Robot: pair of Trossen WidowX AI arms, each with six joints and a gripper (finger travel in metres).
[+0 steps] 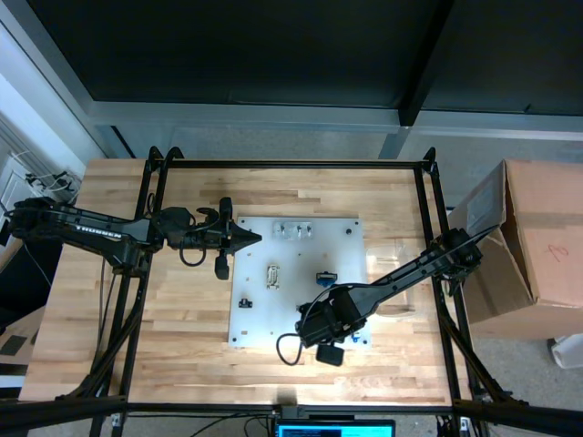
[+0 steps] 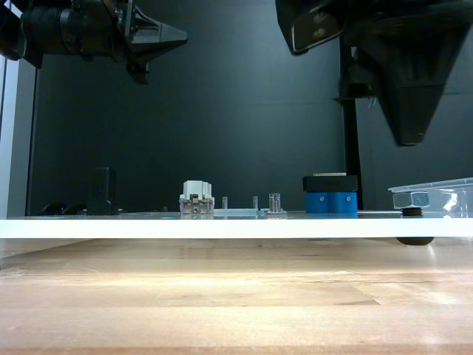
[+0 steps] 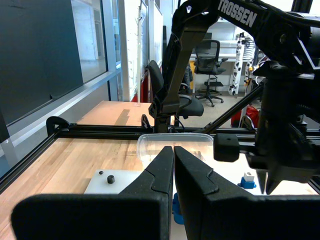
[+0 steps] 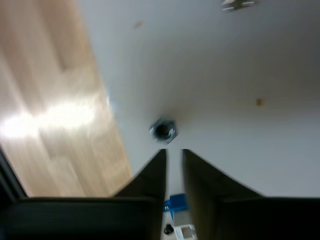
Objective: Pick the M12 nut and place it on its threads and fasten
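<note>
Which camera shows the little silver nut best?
Low view: the nut sits on its stud, clear of the right gripper above. Right wrist view shows it from above, small. High view: the arm hides it. Left wrist view: not seen; the left gripper hovers at the board's far left.

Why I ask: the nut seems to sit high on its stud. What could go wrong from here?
The small silver hexagonal nut sits atop the short black ribbed stud with ribs bare below it; if barely threaded, it might tip or jam crooked. The right gripper hangs above it, jaws shut and empty; descending so, it could knock the nut off. The left gripper hovers high over the white board's far left part, likely no threat.
</note>
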